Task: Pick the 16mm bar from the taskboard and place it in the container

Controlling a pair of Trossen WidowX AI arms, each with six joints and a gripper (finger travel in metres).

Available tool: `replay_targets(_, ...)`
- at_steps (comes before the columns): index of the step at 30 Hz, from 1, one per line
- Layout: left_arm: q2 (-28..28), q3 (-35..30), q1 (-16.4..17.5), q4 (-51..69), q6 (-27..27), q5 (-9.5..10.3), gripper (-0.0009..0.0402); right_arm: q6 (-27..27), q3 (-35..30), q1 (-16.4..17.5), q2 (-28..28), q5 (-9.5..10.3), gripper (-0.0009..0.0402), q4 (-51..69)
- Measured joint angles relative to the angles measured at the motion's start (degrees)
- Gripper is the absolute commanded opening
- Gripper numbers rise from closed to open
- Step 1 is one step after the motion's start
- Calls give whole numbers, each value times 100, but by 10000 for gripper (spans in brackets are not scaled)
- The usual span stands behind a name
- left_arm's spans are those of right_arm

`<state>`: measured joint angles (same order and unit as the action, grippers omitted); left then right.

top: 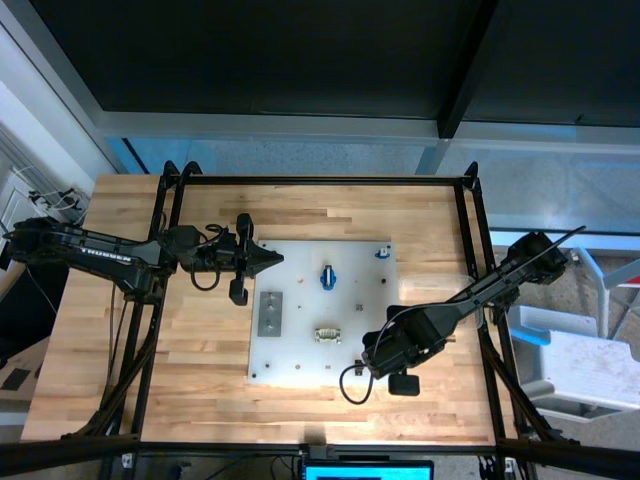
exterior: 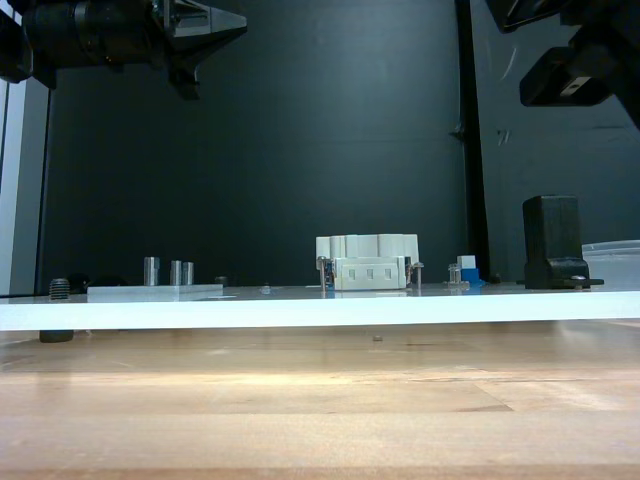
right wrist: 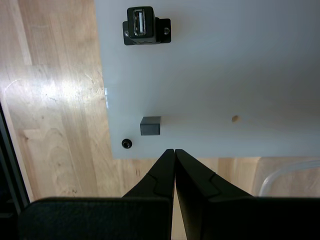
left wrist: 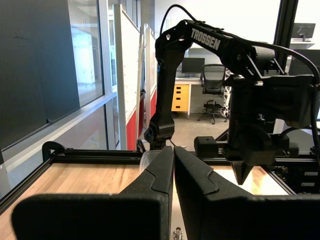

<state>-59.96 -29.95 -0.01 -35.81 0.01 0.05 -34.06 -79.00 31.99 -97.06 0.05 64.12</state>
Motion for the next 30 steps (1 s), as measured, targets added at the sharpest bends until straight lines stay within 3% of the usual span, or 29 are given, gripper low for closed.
replay_targets(16,0,2,0,0,0,-2,0,-166,109,144,-24,-83,206,-225)
replay_targets(21,-2,2,0,0,0,0,0,-210,166,155,-24,-208,228,-273)
replay_targets(30,0,2,0,0,0,0,0,-160,173,188,-260,-271,229,-326)
